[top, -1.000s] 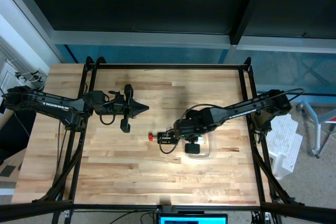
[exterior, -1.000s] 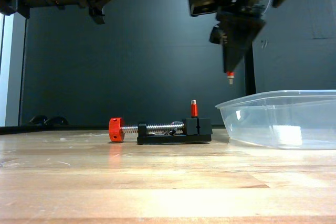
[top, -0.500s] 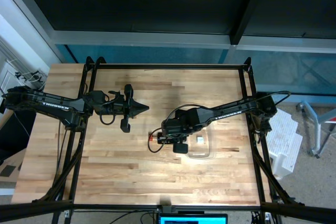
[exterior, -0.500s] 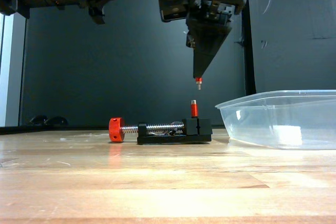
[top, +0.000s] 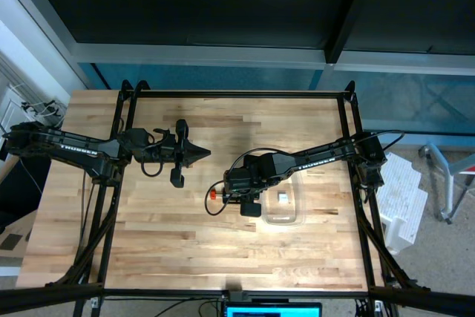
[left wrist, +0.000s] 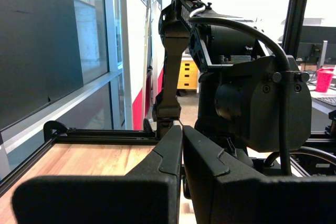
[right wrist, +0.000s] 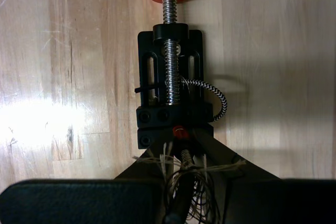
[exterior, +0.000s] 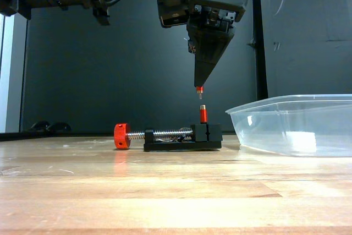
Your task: Pick the rca connector and install on the hub
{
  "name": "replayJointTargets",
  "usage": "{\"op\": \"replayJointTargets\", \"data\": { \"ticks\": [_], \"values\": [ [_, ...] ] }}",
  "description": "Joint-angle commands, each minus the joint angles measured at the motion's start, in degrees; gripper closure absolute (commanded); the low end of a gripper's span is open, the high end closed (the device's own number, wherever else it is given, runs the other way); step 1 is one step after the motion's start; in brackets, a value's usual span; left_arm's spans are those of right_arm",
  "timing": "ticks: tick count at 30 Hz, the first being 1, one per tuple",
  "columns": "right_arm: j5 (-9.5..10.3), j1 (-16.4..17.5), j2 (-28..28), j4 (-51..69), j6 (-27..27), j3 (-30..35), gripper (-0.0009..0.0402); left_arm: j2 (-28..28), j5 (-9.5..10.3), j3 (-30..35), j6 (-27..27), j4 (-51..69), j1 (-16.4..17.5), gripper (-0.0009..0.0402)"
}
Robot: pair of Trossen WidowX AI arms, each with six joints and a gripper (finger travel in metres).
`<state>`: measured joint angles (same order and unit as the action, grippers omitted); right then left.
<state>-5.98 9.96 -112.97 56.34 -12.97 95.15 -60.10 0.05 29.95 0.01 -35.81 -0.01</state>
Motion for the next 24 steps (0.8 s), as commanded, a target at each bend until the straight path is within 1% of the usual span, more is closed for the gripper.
{"op": "replayJointTargets", "data": {
  "ticks": [1,4,24],
  "values": [
    [-0.04,-0.02,0.02,0.22,-0.02,-0.24,0.0393,-0.02,0.0,0.0,0.0,0.0,0.0,0.0393],
    [-0.48,-0.02,0.02,0.2,-0.02,-0.61,0.0393,0.0,0.0,0.0,0.0,-0.02,0.0,0.0393],
    [-0.46,-0.11,0.02,-0.42,0.0,-0.96,0.0393,0.0,0.0,0.0,0.0,-0.02,0.0,0.0393]
  ]
}}
